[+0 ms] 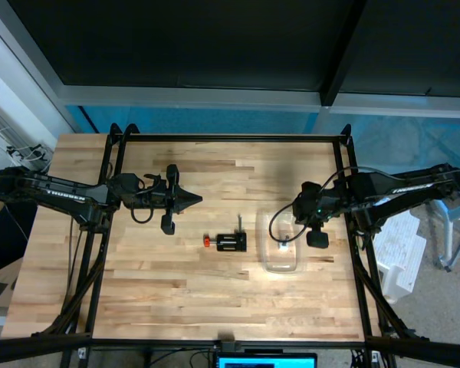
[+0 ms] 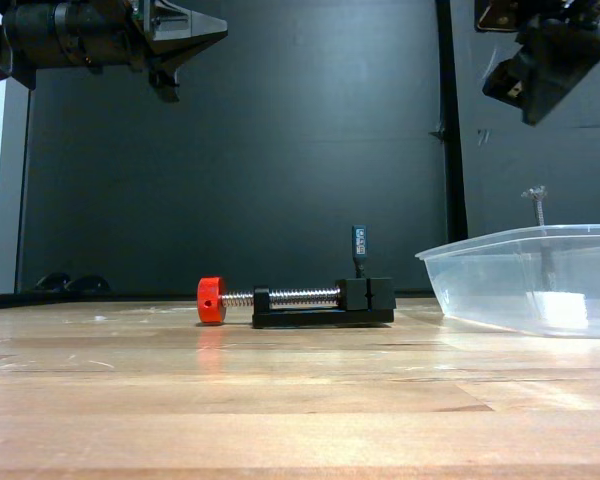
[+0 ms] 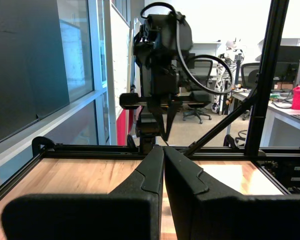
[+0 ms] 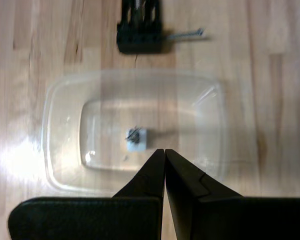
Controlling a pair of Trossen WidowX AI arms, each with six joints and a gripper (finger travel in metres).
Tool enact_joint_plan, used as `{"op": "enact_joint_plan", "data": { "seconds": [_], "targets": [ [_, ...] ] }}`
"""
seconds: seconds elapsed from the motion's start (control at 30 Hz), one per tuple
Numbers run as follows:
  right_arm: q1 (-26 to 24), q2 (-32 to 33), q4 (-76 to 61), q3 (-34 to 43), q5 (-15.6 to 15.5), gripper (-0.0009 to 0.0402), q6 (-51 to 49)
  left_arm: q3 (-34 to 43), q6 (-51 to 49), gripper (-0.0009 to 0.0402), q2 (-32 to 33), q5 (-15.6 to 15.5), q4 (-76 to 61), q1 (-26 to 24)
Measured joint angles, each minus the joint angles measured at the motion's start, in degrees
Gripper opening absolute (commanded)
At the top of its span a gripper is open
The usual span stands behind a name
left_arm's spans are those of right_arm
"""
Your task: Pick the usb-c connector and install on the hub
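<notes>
Connector (image 4: 136,139) upright in tub (image 4: 55,100) under closed right pincer (image 4: 164,152); left pincer (image 3: 163,148) aloft.

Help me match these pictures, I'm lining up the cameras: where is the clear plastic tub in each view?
High view: clear tub, right of centre, beside the black vise.
Low view: right edge, resting on the table.
Left wrist view: absent; left gripper shut, raised left of the vise.
Right wrist view: beneath the shut right gripper.
Shared landmark: the black vise.
</notes>
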Motion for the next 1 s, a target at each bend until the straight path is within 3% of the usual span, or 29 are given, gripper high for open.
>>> {"op": "enact_joint_plan", "data": {
  "seconds": [0.17,0.63,1.0],
  "targets": [
    [1.7,2.6,-0.5,0.0,0.1,0.0039,3.0,0.0,0.0,0.0,0.0,0.0,0.0,0.0],
    [3.8,10.2,-0.4,0.0,0.9,0.019,9.5,0.0,0.0,0.0,0.0,0.0,0.0,0.0],
    [4.5,15.6,1.6,-0.1,3.1,0.0212,9.4,0.0,0.0,0.0,0.0,0.0,0.0,0.0]
  ]
}}
